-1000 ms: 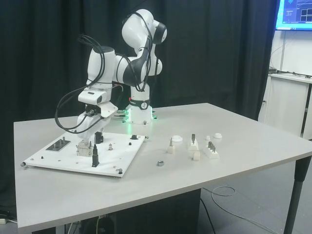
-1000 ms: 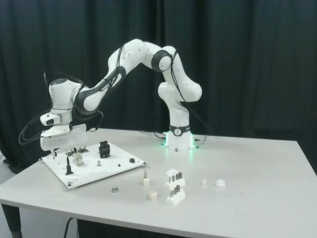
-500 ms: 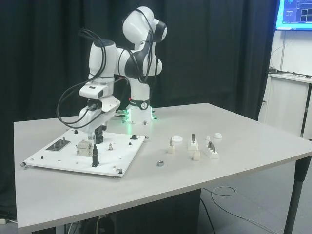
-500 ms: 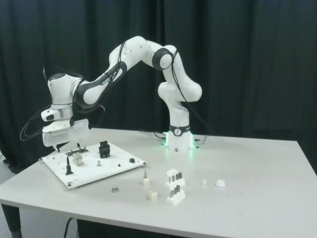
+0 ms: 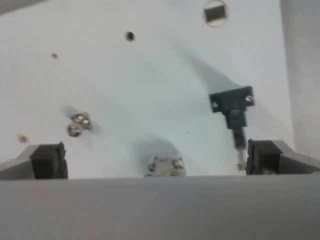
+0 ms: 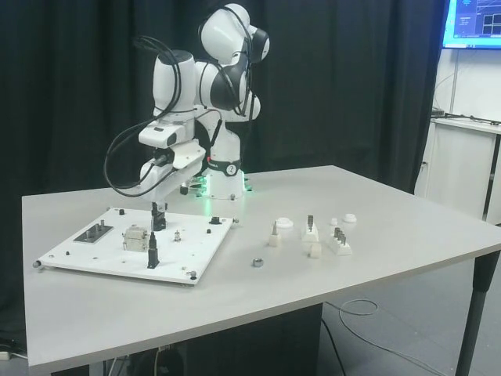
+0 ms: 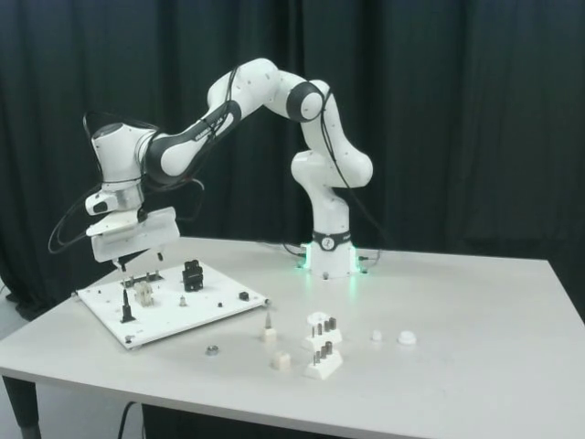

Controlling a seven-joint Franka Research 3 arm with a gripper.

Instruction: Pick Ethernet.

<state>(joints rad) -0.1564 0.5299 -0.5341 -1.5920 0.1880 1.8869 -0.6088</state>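
One white board (image 6: 117, 251), perhaps five mounted parts, end effector (image 6: 159, 210) wide apart above.

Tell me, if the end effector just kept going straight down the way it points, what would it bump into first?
Probably the white board below the end effector, perhaps first the small metal part between its fingertips. Depth is hard to judge.

A robotics lab — black curtains (image 7: 457, 110), white arm (image 7: 256, 101) bolted on a grey table (image 6: 376, 258).
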